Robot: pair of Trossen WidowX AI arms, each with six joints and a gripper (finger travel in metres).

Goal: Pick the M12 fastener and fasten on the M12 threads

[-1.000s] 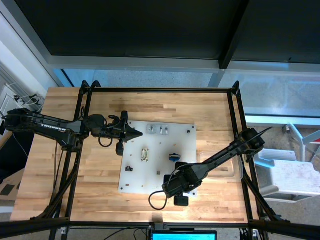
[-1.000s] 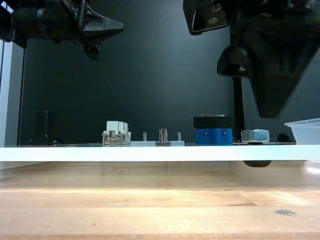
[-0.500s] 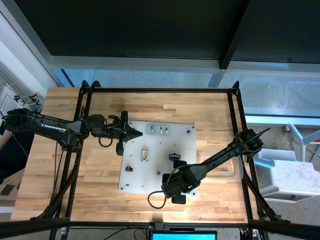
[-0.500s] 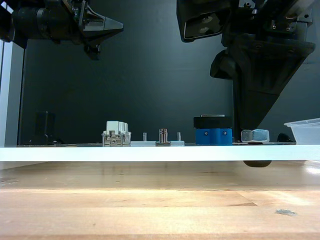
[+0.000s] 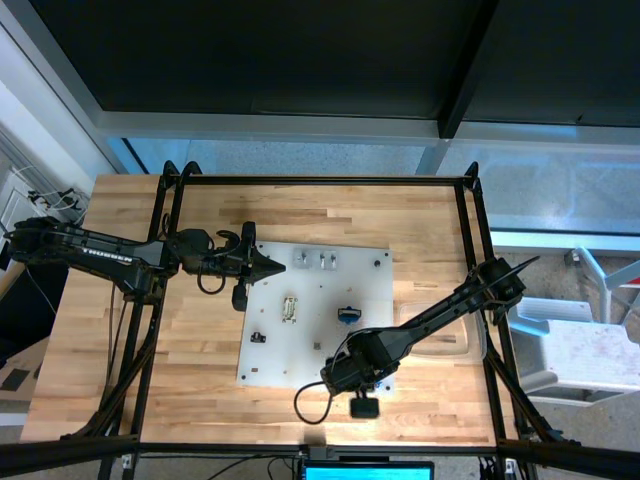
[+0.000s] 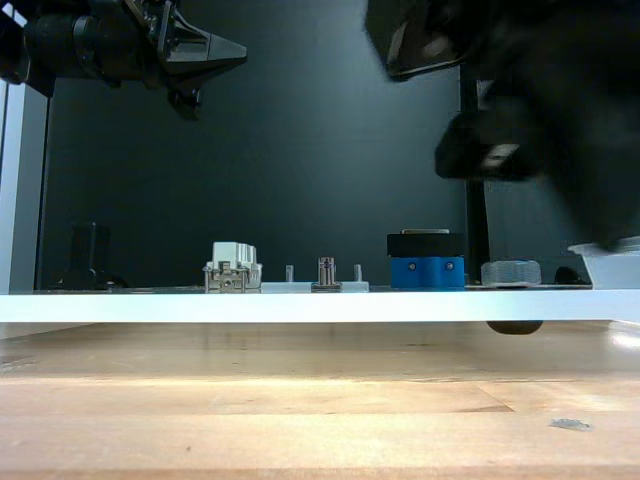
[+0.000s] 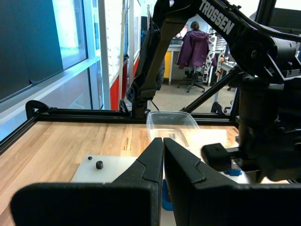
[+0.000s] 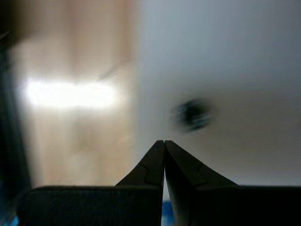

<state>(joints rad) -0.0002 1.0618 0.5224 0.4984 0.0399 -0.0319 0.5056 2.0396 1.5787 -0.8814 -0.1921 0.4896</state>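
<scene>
A small silver nut [image 6: 510,271] sits at board level just right of the blue-and-black piece [image 6: 427,270], in front of the clear tray [image 6: 610,262]. No black ribs show under it. The right arm covers that spot in the high view, so I cannot tell whether the nut is on its stud. My right gripper [image 5: 338,376] hangs over the white board's [image 5: 300,330] near right part, blurred in the low view. Its fingers [image 8: 150,165] are shut with nothing seen between them, above a blurred dark spot [image 8: 193,114]. My left gripper [image 5: 275,268] hovers shut at the board's far left edge.
The clear tray [image 5: 455,345] lies on the wood right of the board. A white connector [image 5: 290,310], a silver post [image 6: 326,272] and a black post [image 5: 376,265] stand on the board. A black frame [image 5: 320,181] rings the table.
The right gripper, which had dropped beside the nut half a second ago, has lifted and swung and is now blurred in motion. The nut is in the same place. The left arm is still.
</scene>
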